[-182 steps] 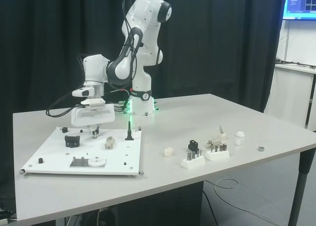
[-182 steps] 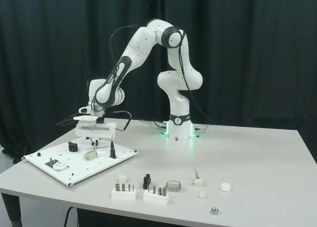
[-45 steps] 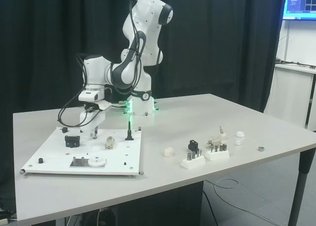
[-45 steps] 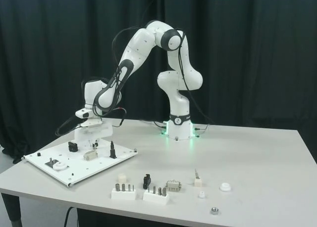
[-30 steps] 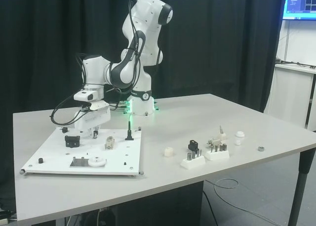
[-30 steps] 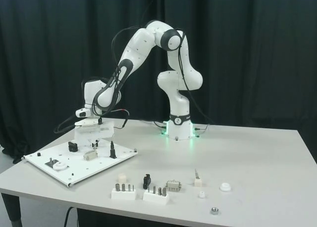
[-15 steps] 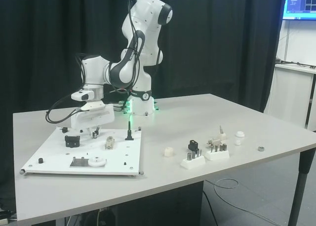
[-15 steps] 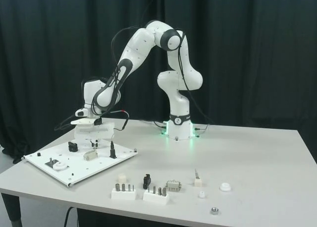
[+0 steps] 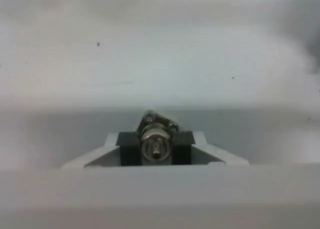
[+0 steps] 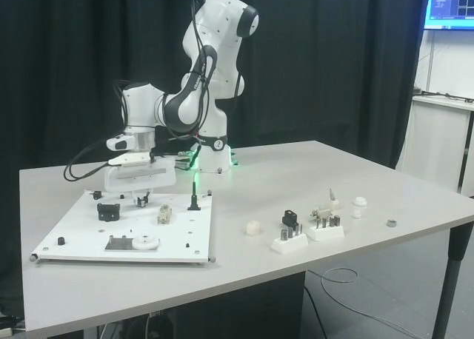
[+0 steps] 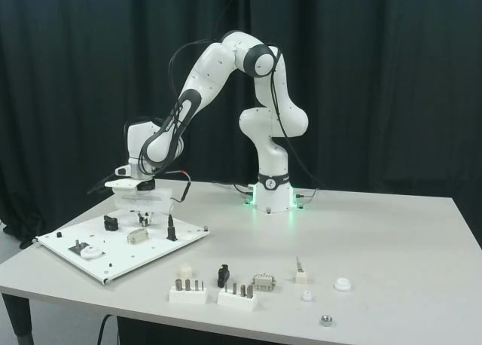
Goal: Insert BNC.
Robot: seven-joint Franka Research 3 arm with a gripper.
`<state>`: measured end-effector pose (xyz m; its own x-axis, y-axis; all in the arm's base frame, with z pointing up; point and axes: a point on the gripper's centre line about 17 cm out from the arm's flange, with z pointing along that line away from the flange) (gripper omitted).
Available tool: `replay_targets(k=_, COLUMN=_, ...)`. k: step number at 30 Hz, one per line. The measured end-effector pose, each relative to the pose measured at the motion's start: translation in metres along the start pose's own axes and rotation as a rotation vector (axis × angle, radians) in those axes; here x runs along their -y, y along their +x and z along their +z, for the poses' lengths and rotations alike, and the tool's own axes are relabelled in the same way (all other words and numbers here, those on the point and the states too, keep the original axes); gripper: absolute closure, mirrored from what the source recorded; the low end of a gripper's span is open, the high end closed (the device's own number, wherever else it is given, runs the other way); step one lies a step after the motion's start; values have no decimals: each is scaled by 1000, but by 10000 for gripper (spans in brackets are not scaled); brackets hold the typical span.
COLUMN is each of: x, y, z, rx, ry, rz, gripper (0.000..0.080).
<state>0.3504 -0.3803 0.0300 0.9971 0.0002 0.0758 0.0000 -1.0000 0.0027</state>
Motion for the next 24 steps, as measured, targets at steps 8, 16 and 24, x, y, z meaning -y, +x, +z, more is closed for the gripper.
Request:
replay_targets(k=8, x=1, y=0, z=0, rx=-1, ry=1, rz=168, gripper=679)
replay_targets(k=16, x=1, y=0, z=0, rx=0, ry=2, rz=341, gripper=679)
replay_targets(k=24, x=2, y=0, z=0, rx=0, ry=2, rz=494, gripper=679)
